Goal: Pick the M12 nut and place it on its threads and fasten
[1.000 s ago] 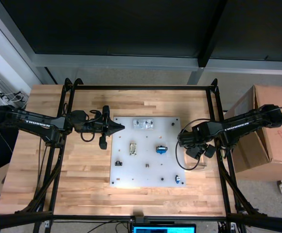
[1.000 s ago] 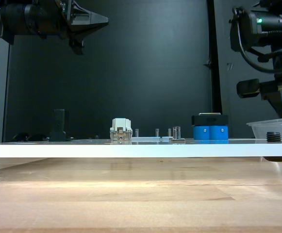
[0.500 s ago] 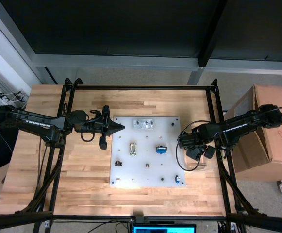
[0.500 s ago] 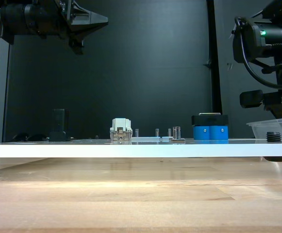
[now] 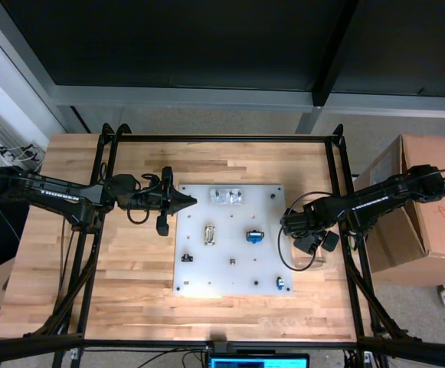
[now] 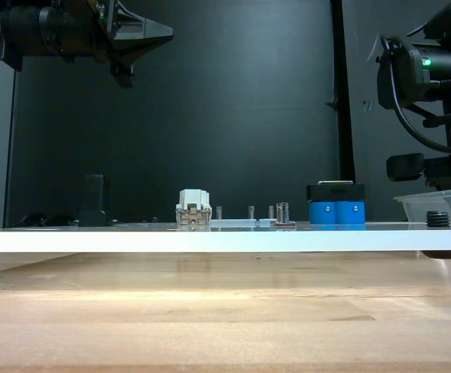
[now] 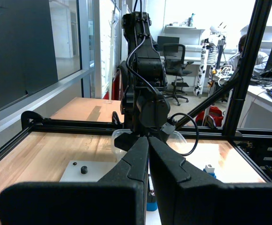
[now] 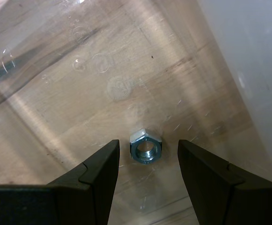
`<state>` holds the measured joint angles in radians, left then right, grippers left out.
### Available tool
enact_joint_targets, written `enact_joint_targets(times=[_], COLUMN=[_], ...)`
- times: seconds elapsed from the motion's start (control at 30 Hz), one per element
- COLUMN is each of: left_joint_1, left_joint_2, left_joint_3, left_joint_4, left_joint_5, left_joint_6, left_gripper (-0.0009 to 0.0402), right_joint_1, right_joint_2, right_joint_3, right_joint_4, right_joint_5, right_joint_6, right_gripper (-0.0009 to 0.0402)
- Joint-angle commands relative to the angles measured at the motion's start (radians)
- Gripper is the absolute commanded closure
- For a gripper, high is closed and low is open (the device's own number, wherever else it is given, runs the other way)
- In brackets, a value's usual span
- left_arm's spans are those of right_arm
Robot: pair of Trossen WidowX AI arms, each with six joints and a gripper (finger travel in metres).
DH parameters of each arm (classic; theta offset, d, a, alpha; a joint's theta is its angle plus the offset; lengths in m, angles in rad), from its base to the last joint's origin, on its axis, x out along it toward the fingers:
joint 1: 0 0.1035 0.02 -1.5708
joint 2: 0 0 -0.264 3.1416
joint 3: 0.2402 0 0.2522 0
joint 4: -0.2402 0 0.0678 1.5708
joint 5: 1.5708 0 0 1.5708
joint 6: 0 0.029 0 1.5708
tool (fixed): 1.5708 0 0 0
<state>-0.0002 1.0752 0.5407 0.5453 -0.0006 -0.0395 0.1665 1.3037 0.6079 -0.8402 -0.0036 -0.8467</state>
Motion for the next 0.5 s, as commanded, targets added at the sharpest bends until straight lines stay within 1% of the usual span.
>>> enact_joint_targets(times=[0.03, 0.1, 0.27, 0.37, 0.5], left_joint_1=[0.000, 0.000, 0.000, 0.000, 0.000], left_joint_2=[0.000, 0.000, 0.000, 0.000, 0.000], left_joint_3=[0.000, 0.000, 0.000, 0.000, 0.000], left_joint_4=[0.000, 0.000, 0.000, 0.000, 0.000], left_joint_5=[0.000, 0.000, 0.000, 0.000, 0.000], left_joint_6=[0.000, 0.000, 0.000, 0.000, 0.000], left_gripper=[0.0393, 0.0393, 0.0393, 0.0393, 0.0393], right_joint_1=[0.002, 0.002, 0.002, 0.002, 0.003], right_joint_2=[0.000, 0.000, 0.000, 0.000, 0.000], right_joint_3=[-0.006, -0.011, -0.018, -0.018, -0.018], right_joint_4=[0.008, 0.022, 0.029, 0.027, 0.026], right_joint_5=[-0.016, -0.032, -0.031, -0.030, -0.015], right_joint_6=[0.003, 0.005, 0.005, 0.005, 0.004], right_gripper=[0.0221, 0.0221, 0.0224, 0.0236, 0.0257])
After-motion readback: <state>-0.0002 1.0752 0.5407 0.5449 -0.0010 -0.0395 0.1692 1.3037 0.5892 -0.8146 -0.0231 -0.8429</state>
